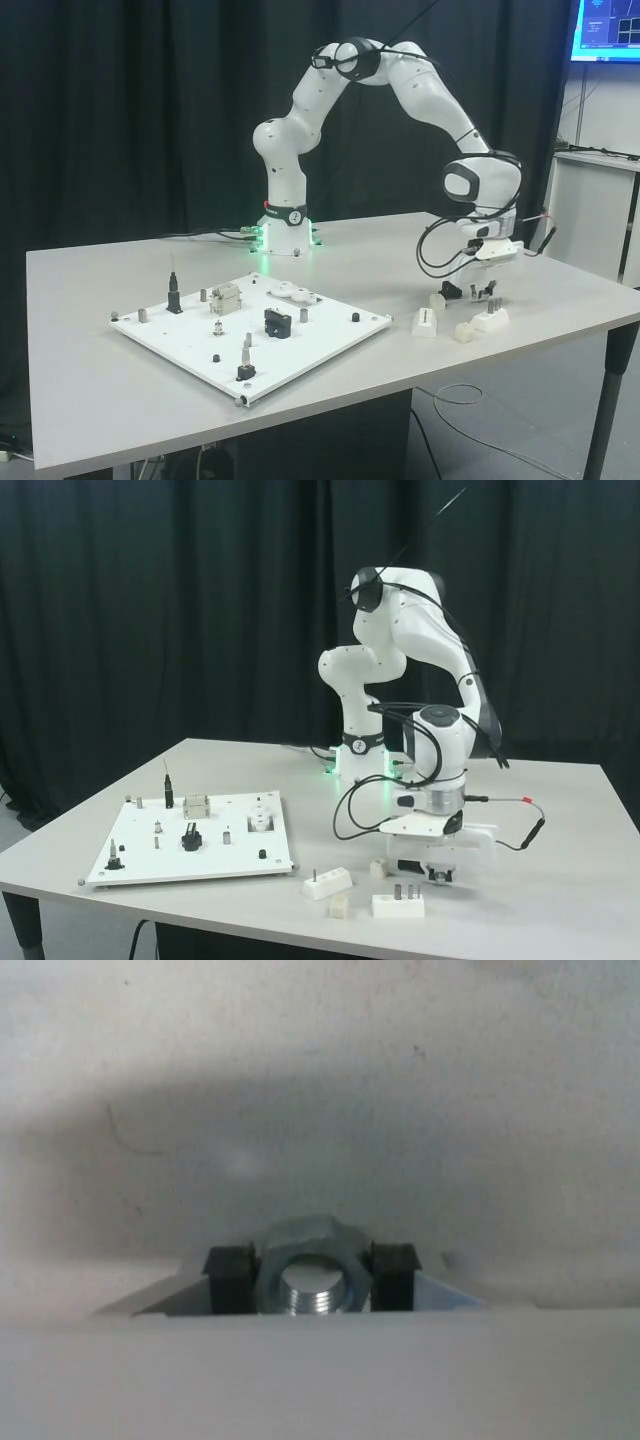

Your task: Insert bolt 4.

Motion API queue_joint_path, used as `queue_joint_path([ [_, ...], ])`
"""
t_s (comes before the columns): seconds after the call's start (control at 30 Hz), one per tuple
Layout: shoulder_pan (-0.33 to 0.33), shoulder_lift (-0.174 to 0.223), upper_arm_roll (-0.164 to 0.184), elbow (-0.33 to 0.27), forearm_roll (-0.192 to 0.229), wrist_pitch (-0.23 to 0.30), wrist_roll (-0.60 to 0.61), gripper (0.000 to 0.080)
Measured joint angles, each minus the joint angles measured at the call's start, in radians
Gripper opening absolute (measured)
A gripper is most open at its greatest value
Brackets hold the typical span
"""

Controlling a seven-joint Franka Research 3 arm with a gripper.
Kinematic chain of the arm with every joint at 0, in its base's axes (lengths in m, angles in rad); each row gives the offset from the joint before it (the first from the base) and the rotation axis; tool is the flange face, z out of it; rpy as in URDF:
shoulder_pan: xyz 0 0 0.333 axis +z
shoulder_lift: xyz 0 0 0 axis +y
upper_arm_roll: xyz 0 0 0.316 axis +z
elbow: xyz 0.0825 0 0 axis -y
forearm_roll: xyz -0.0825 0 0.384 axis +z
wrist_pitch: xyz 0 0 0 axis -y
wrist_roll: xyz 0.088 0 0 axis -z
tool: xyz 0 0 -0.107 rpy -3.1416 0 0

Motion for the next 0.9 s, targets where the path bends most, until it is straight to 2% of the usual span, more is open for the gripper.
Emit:
queue_joint_path([
  [0.5,-0.009,-0.005,-0.005,0.024,0.0,-0.041,0.0,0.0243],
  [0.9,-0.009,-0.005,-0.007,0.026,-0.001,-0.043,-0.001,0.0243],
])
